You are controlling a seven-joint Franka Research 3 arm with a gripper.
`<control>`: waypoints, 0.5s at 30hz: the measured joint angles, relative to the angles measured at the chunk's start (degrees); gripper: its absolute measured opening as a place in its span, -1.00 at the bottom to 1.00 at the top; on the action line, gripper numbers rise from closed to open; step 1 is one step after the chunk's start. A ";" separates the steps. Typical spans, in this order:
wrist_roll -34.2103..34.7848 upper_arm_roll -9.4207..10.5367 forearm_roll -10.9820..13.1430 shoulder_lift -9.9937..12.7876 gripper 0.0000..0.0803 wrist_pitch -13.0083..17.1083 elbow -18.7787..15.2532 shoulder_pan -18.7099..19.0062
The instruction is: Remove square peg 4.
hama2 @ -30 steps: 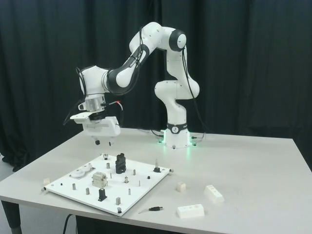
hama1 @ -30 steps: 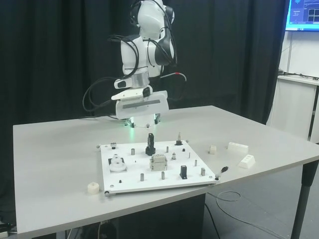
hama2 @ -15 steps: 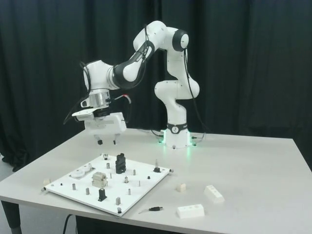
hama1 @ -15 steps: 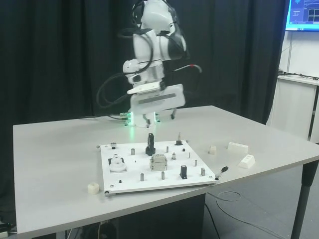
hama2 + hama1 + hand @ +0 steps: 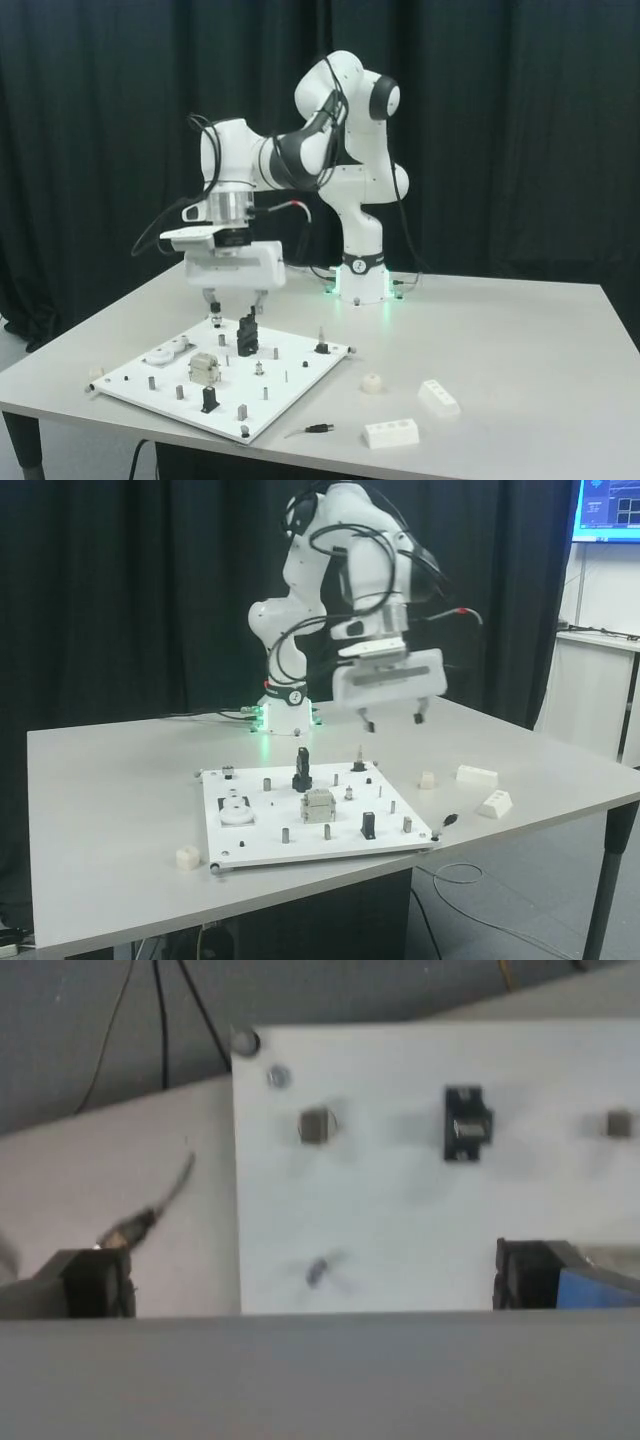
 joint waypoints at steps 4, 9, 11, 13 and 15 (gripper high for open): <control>2.06 0.08 0.01 3.92 0.99 -0.03 3.89 0.30; 4.02 0.43 0.06 8.21 0.99 -0.05 7.80 0.33; 4.02 0.62 0.07 9.58 0.99 -0.05 8.97 0.32; 4.02 0.78 0.07 10.84 0.99 -0.05 9.97 0.31; 4.02 0.90 0.06 11.96 0.99 -0.05 10.68 0.30</control>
